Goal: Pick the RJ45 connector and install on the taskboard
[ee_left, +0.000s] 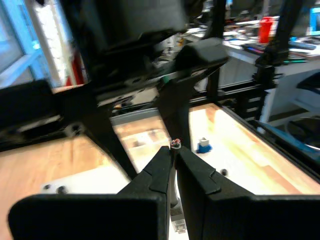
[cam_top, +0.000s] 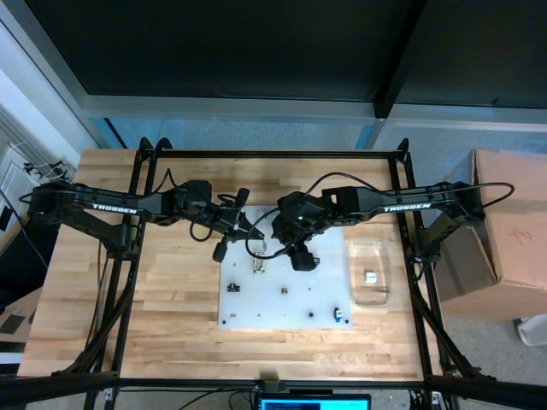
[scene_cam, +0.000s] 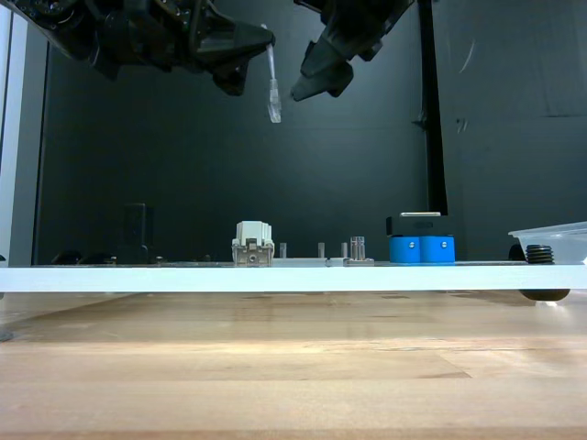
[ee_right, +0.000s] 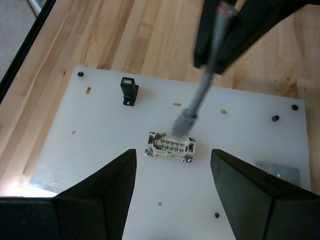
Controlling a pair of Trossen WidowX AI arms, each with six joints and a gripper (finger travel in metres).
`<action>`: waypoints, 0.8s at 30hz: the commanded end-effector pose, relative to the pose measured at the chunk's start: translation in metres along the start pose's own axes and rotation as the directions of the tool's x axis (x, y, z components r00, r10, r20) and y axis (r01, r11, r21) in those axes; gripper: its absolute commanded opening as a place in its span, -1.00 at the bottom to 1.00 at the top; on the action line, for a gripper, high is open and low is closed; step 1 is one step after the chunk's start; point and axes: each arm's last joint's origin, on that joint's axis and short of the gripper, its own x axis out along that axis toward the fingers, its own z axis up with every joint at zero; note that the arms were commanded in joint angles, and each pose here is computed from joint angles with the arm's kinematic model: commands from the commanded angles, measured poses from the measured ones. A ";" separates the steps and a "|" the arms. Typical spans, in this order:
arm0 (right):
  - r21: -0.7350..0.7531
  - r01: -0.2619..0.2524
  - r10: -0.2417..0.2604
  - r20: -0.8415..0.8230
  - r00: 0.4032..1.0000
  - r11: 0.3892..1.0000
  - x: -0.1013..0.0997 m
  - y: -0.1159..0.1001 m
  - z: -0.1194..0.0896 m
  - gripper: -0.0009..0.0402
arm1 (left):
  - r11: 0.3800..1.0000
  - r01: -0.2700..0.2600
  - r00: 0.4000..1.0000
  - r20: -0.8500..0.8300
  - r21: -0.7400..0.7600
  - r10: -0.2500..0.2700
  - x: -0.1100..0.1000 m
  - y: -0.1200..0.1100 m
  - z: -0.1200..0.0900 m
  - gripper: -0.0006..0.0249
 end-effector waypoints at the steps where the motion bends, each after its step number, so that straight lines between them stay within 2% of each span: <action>1: -0.012 -0.060 0.060 0.032 0.998 0.998 0.001 -0.003 0.001 -0.03 | 0.997 0.069 0.998 0.012 0.026 -0.069 0.000 -0.002 0.000 -0.95; 4: -0.042 -0.079 0.081 0.062 0.995 0.996 0.000 -0.006 0.003 -0.08 | 0.989 0.137 0.990 0.024 0.059 -0.139 0.000 -0.004 0.000 -0.96; 6: -0.069 -0.081 0.086 0.071 0.994 0.994 0.000 -0.006 0.004 -0.10 | 0.984 0.159 0.986 0.029 0.085 -0.162 0.000 -0.005 0.001 -0.96; 9: -0.088 -0.137 0.145 0.092 0.985 0.987 0.006 -0.005 0.006 -0.14 | 0.978 0.178 0.983 0.033 0.106 -0.183 0.000 -0.005 0.001 -0.96; 11: -0.094 -0.144 0.154 0.101 0.983 0.985 0.014 -0.006 0.007 -0.15 | 0.970 0.208 0.976 0.038 0.125 -0.214 0.000 -0.006 0.001 -0.96; 14: -0.100 -0.189 0.199 0.106 0.974 0.977 0.024 -0.006 0.006 -0.16 | 0.967 0.212 0.975 0.038 0.142 -0.219 0.000 -0.006 0.001 -0.96; 17: -0.110 -0.195 0.207 0.114 0.972 0.975 0.030 -0.007 0.007 -0.15 | 0.962 0.234 0.969 0.042 0.143 -0.242 -0.001 -0.007 0.001 -0.96; 19: -0.120 -0.223 0.238 0.133 0.962 0.967 0.030 -0.006 0.009 -0.16 | 0.958 0.247 0.966 0.045 0.149 -0.256 -0.001 -0.007 0.001 -0.96; 24: -0.135 -0.219 0.240 0.170 0.956 0.966 0.030 -0.007 0.013 -0.16 | 0.957 0.257 0.965 0.014 0.132 -0.261 -0.001 -0.007 -0.003 -0.96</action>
